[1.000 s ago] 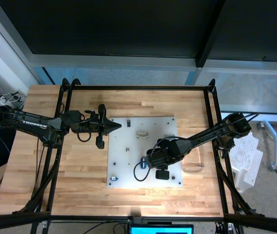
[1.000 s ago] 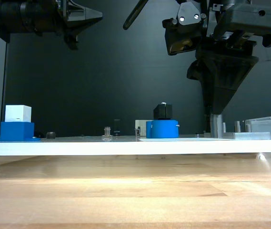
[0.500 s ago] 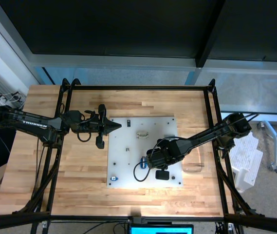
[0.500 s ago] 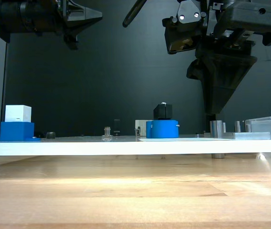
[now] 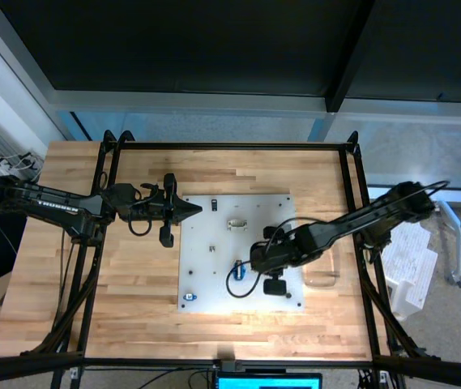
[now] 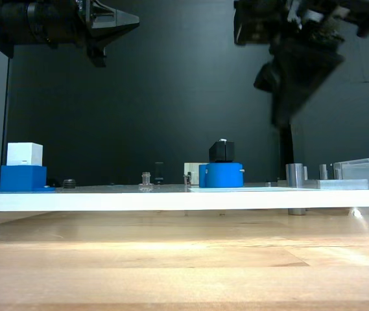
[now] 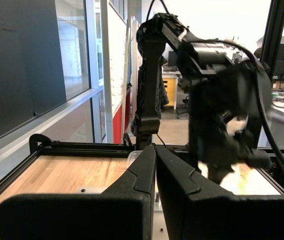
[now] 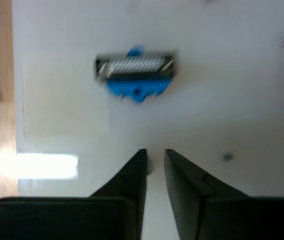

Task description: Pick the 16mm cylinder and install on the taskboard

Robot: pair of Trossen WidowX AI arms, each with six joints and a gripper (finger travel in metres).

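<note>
Nearest the viewer runs the white front edge of the taskboard [image 6: 106,198], a flat plate lying on the wooden table [image 6: 171,259]. The 16mm cylinder [image 6: 294,175] stands upright in the board: a short, round, grey metal peg with a flat top and pale vertical highlights, its lower end showing beneath the plate. It lies below the jaws of the right gripper [image 6: 280,120] and clear of them, touching neither finger. The right gripper hangs above the board, blurred in the low view. Its jaws are parted by a narrow gap and grasp nothing. In the right wrist view, only white plate and a small grey smudge, too blurred to name, show between the fingertips [image 8: 138,165]. Ahead of those jaws sits a blue connector fixture [image 8: 134,75] with a row of metal pins. Behind the peg stands a blue round part [image 6: 221,175], and beside it lies a clear plastic tray [image 6: 366,165]. Farthest, the left gripper [image 5: 198,209] hovers high over the board's far left edge, jaws pressed together and empty, well apart from the peg.
</note>
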